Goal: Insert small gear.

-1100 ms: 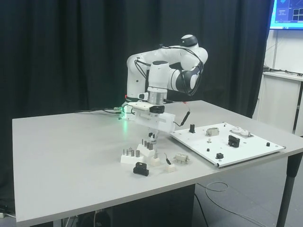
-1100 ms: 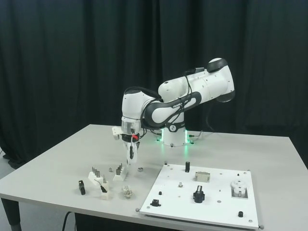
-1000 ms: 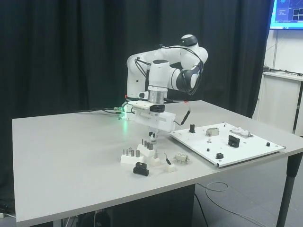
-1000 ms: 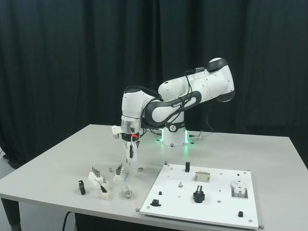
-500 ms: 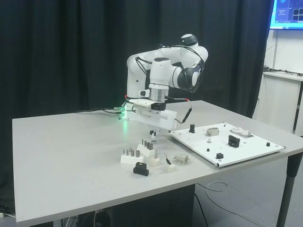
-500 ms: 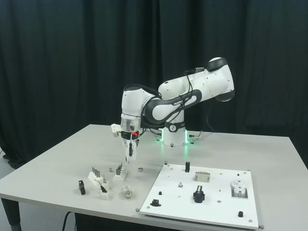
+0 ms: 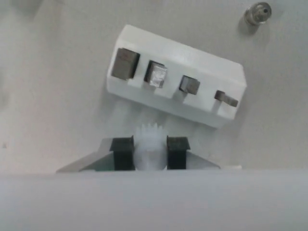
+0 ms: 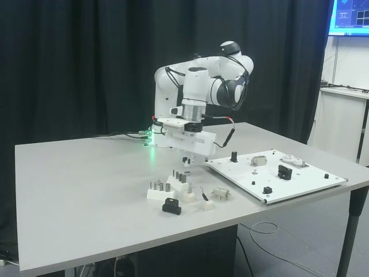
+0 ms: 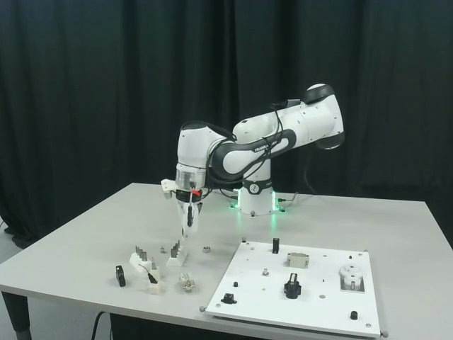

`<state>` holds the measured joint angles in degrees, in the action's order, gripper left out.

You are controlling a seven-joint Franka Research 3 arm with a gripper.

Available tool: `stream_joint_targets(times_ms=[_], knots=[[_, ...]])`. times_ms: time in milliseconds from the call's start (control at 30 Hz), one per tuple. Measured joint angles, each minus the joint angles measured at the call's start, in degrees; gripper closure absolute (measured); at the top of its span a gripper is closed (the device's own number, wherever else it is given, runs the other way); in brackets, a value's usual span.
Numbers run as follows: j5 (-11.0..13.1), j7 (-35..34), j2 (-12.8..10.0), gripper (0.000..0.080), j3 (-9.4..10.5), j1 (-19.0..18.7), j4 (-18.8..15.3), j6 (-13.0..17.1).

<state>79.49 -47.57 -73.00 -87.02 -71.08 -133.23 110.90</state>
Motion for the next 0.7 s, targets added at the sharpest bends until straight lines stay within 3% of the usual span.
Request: stream_joint_targets(times_ms=[700], knots=[[-1.7, 0.0, 0.0, 0.0664, -1.04, 0.9, 3.1, -0.2]])
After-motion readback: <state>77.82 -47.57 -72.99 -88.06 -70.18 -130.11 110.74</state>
